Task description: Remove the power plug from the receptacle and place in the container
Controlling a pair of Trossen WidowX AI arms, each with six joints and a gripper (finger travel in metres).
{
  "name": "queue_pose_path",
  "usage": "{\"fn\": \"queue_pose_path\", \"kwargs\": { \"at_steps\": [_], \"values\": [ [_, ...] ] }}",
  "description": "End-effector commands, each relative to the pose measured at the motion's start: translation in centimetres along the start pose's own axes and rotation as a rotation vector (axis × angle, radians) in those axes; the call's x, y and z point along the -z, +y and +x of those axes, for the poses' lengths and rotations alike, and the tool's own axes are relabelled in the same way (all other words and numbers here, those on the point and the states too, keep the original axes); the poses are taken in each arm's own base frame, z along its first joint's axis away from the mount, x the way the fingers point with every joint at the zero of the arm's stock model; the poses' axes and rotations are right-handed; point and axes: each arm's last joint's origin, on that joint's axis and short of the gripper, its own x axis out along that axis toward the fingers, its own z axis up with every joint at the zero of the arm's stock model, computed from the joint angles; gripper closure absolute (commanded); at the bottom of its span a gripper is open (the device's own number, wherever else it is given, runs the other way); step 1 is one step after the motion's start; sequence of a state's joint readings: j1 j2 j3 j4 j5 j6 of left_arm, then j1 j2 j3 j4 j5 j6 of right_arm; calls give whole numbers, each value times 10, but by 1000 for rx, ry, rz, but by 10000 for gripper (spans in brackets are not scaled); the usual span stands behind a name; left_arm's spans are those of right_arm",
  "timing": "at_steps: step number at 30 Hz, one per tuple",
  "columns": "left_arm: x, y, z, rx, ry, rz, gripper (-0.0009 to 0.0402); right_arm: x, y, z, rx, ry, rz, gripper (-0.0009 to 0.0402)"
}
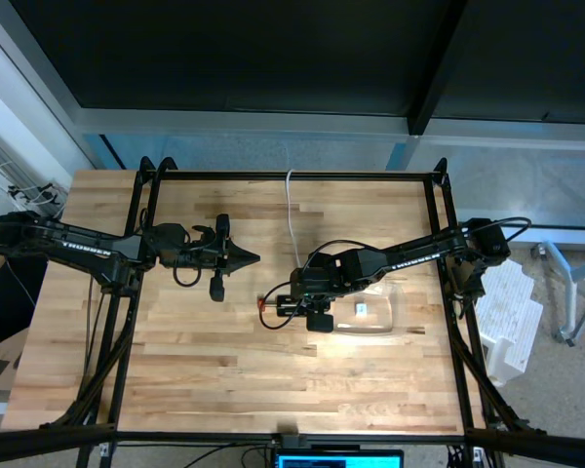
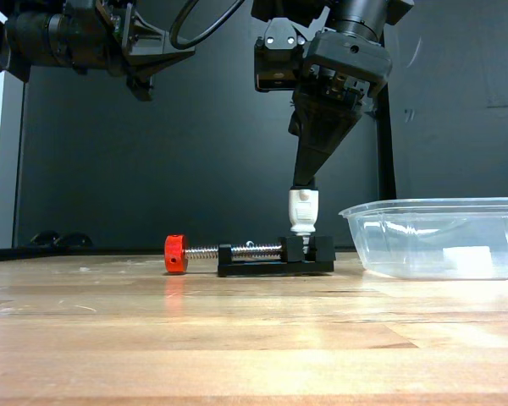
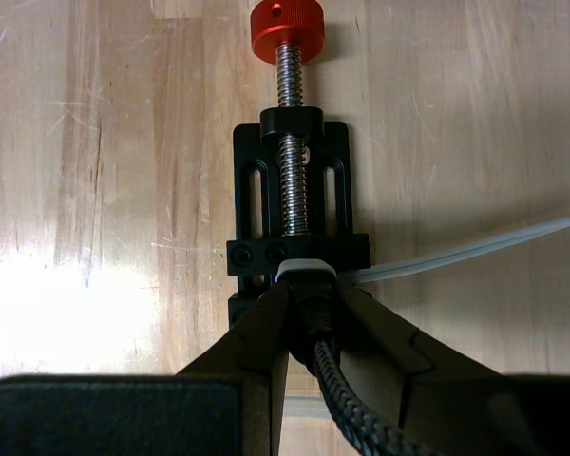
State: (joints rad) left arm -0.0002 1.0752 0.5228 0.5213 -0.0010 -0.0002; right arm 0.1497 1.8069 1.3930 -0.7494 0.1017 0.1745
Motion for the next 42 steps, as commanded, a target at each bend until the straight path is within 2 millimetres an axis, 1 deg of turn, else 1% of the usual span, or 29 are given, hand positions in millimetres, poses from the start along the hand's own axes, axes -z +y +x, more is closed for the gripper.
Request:
{"fn": "queue_pose_path", "kwargs": {
  "at_steps": [1, 15, 22, 28, 33, 42],
  "values": [
    [0, 0, 0, 0, 0, 0, 393, -2, -1, -5, 0, -16, 3, 393],
    [0, 0, 0, 0, 0, 0, 393, -6, -2, -14, 2, -7, 4, 393],
    [0, 0, 0, 0, 0, 0, 393, -8, -2, -21, 2, -12, 5, 393],
    [0, 0, 0, 0, 0, 0, 393, -7, -2, -25, 3, -4, 9, 393],
    [0, 0, 0, 0, 0, 0, 393, 3, -2, -31, 1, -2, 25, 393],
    [0, 0, 0, 0, 1, 0, 393, 39, 0, -43, -9, -29, 11, 393]
  ]
}}
